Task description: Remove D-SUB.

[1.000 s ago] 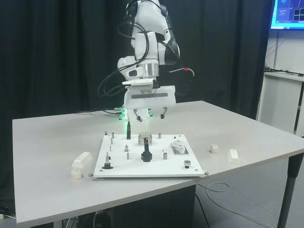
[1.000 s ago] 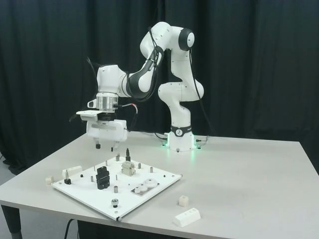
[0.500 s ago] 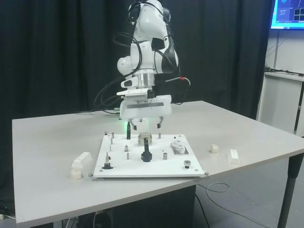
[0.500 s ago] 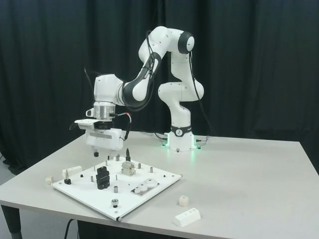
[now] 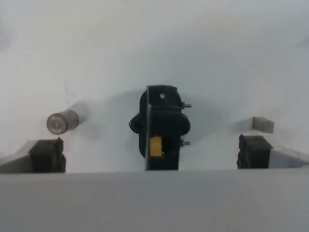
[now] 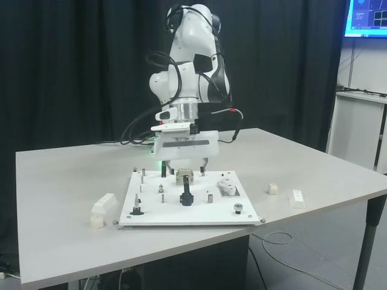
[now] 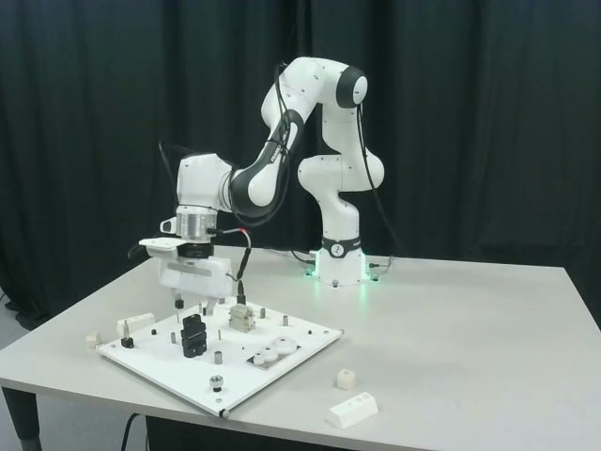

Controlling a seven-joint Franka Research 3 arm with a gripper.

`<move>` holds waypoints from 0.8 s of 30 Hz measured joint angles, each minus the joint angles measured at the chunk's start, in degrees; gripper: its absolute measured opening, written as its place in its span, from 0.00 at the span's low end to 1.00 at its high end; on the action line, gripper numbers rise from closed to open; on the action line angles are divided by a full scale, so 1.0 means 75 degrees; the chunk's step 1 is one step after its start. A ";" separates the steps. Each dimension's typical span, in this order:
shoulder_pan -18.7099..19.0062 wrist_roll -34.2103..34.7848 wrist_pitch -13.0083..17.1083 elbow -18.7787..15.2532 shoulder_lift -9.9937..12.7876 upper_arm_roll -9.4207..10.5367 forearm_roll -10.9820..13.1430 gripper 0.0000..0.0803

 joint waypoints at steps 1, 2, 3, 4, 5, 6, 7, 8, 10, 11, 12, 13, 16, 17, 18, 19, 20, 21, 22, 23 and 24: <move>0.0000 -0.0031 0.0006 0.0021 0.0044 0.0010 0.0043 1.00; 0.0000 -0.0067 0.0009 0.0050 0.0096 0.0021 0.0090 1.00; 0.0000 -0.0099 0.0011 0.0073 0.0138 0.0028 0.0120 1.00; 0.0000 -0.0139 0.0013 0.0105 0.0195 0.0037 0.0154 1.00; 0.0000 -0.0164 0.0015 0.0135 0.0250 0.0045 0.0184 1.00; 0.0000 -0.0174 0.0016 0.0162 0.0298 0.0050 0.0211 1.00; 0.0000 -0.0175 0.0017 0.0192 0.0352 0.0055 0.0236 1.00; 0.0000 -0.0175 0.0017 0.0221 0.0401 0.0056 0.0255 1.00; -0.0002 -0.0175 0.0017 0.0282 0.0506 0.0057 0.0276 1.00; -0.0004 -0.0175 0.0017 0.0307 0.0552 0.0057 0.0284 1.00; -0.0007 -0.0175 0.0017 0.0333 0.0600 0.0057 0.0297 1.00; -0.0009 -0.0175 0.0017 0.0358 0.0648 0.0057 0.0313 1.00; -0.0021 -0.0176 0.0017 0.0422 0.0767 0.0057 0.0360 1.00; -0.0026 -0.0176 0.0017 0.0444 0.0803 0.0057 0.0370 1.00; -0.0031 -0.0178 0.0017 0.0466 0.0839 0.0057 0.0375 1.00; -0.0037 -0.0184 0.0017 0.0488 0.0875 0.0057 0.0376 1.00; -0.0043 -0.0195 0.0017 0.0507 0.0907 0.0057 0.0376 1.00; -0.0047 -0.0212 0.0017 0.0522 0.0932 0.0058 0.0376 1.00; -0.0053 -0.0243 0.0017 0.0539 0.0960 0.0058 0.0376 1.00; -0.0057 -0.0289 0.0017 0.0552 0.0983 0.0058 0.0376 1.00; -0.0063 -0.0340 0.0017 0.0563 0.1003 0.0058 0.0376 1.00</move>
